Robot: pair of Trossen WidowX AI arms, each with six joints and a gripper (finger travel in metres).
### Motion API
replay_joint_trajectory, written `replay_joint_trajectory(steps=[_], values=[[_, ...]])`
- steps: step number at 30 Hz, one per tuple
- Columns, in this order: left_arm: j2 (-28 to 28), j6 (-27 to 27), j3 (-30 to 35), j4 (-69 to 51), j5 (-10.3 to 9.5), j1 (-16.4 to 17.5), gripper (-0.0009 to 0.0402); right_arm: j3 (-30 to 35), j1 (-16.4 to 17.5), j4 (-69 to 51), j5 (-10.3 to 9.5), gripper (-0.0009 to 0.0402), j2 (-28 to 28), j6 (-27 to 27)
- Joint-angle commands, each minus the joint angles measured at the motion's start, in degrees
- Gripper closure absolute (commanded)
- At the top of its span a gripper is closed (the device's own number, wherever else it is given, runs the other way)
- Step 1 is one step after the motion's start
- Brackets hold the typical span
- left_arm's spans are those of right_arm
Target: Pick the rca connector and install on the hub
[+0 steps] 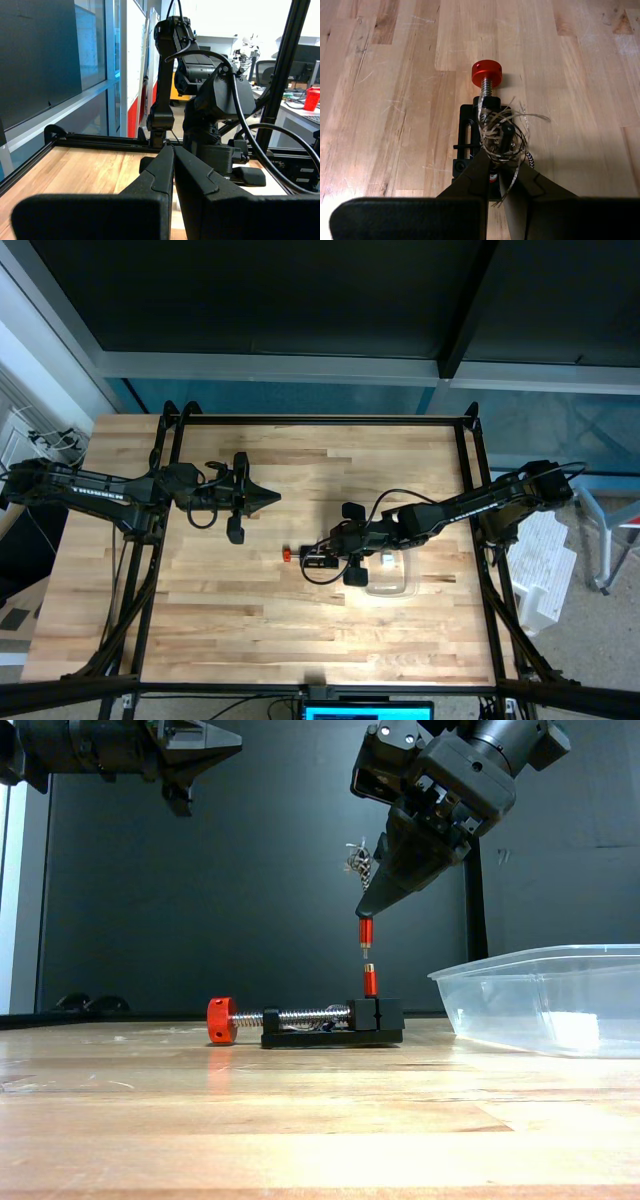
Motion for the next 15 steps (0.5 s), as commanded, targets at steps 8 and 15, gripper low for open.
replay_joint_trajectory(steps=[8, 15], values=[[0.0, 0.0, 0.0, 0.0, 0.0, 0.0, 0.0393, -0.7, 0.0, 0.0, 0.42, 0.0393, 0.0, 0.0], [0.0, 0.0, 0.0, 0.0, 0.0, 0.0, 0.0393, -0.7, 0.0, 0.0, 0.39, 0.0393, 0.0, 0.0]])
